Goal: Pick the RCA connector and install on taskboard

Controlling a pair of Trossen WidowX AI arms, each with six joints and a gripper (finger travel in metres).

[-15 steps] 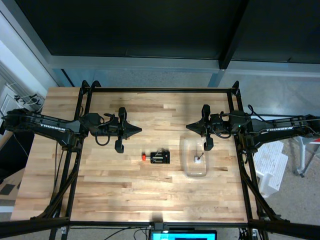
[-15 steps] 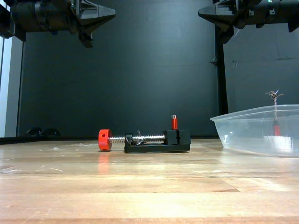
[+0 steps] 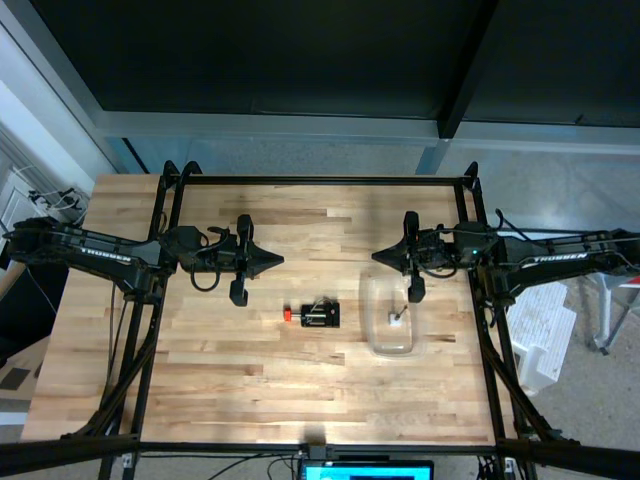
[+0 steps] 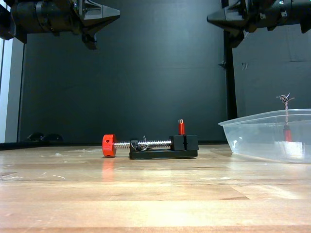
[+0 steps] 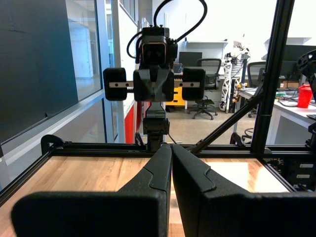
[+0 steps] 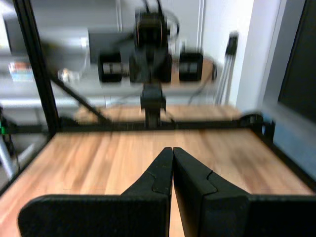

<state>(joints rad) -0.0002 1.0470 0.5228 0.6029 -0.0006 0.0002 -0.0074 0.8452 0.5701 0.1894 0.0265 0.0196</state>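
Observation:
The taskboard [image 3: 313, 315] is a small black block with a red-orange tip, lying mid-table; in the low view the taskboard [image 4: 163, 145] shows a silvery screw and a small red post. The RCA connector [image 3: 396, 319] is a tiny whitish piece inside the clear tray [image 3: 378, 345], with a thin wire rising from it. My left gripper [image 3: 280, 261] hovers high, up and left of the taskboard, shut on nothing, its tips meeting in the left wrist view [image 5: 171, 147]. My right gripper [image 3: 375, 256] hovers high above the tray's far edge, also shut and empty [image 6: 172, 149].
The clear plastic tray [image 4: 252, 127] stands right of the taskboard, its wall about as high as the board's post. A black metal frame [image 3: 320, 181] borders the wooden table. Both arms [image 4: 58, 14] hang well above the tabletop.
The right arm has shifted slightly left and its tip has dipped a little. The left arm, taskboard and tray have not moved.

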